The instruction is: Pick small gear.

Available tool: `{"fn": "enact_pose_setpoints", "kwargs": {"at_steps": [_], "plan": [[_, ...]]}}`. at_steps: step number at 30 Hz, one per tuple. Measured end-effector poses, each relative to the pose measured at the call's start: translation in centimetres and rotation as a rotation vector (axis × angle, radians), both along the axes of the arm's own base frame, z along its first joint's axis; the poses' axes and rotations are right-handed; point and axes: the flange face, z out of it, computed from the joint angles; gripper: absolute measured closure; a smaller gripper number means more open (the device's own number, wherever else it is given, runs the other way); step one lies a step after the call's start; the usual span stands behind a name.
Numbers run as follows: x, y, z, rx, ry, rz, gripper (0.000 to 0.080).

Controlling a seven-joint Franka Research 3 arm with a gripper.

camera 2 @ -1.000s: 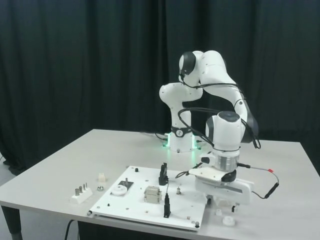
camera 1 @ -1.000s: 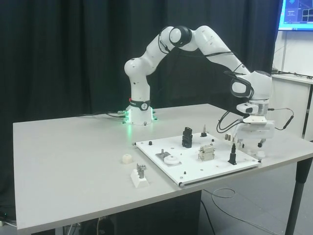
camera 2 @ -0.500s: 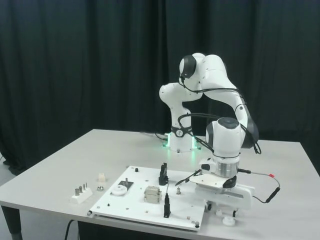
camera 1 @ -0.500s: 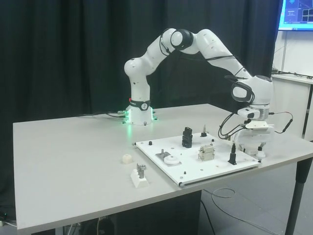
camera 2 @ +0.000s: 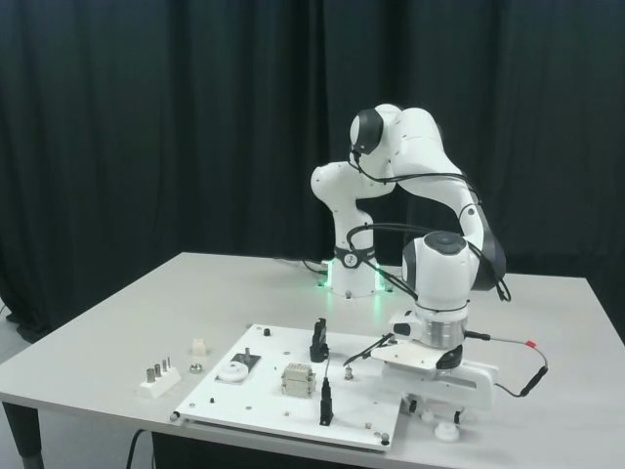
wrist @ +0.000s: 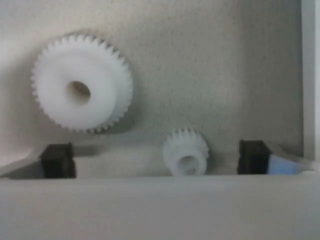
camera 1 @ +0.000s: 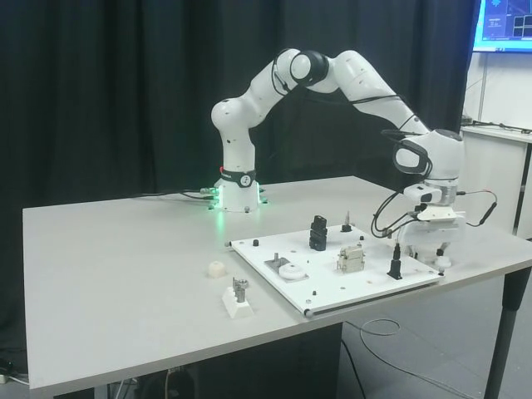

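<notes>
We've got the gripper (wrist: 155, 160) fingers apart either side of the small gear (wrist: 185, 151); it looks light, stiff and slick, so we'd pinch across its toothed rim

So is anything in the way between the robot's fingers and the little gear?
Nothing visible is. In the wrist view the small gear lies on the bare grey table, right between the two open black fingertips. The big gear sits off to one side, apart from it.
</notes>
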Motion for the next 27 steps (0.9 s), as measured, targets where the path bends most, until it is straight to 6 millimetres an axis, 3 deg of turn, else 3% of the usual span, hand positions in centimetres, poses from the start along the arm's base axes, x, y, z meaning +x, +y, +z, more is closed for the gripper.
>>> {"fn": "enact_pose_setpoints", "kwargs": {"at_steps": [1,2,7,8,14,15,17,18,22,23,27], "plan": [[-0.01,0.0,0.0,0.0,0.001,0.004,0.0003],[-0.02,0.0,-0.01,0.0,0.002,0.006,0.0116],[-0.04,-0.08,-0.06,-0.002,0.006,0.008,0.0116],[-0.03,-0.11,-0.07,-0.002,0.007,0.009,0.0278],[0.03,-0.4,-0.2,-0.006,0.01,0.019,0.0278],[0.05,-0.47,-0.19,-0.007,0.011,0.021,0.0442],[0.13,-0.58,-0.08,-0.009,0.01,0.025,0.0442],[0.15,-0.63,-0.09,-0.01,0.012,0.027,0.06],[0.21,-0.78,-0.1,-0.011,0.015,0.036,0.06],[0.23,-0.81,-0.1,-0.011,0.015,0.037,0.0663],[0.27,-0.89,-0.09,-0.011,0.015,0.039,0.0663]]}}
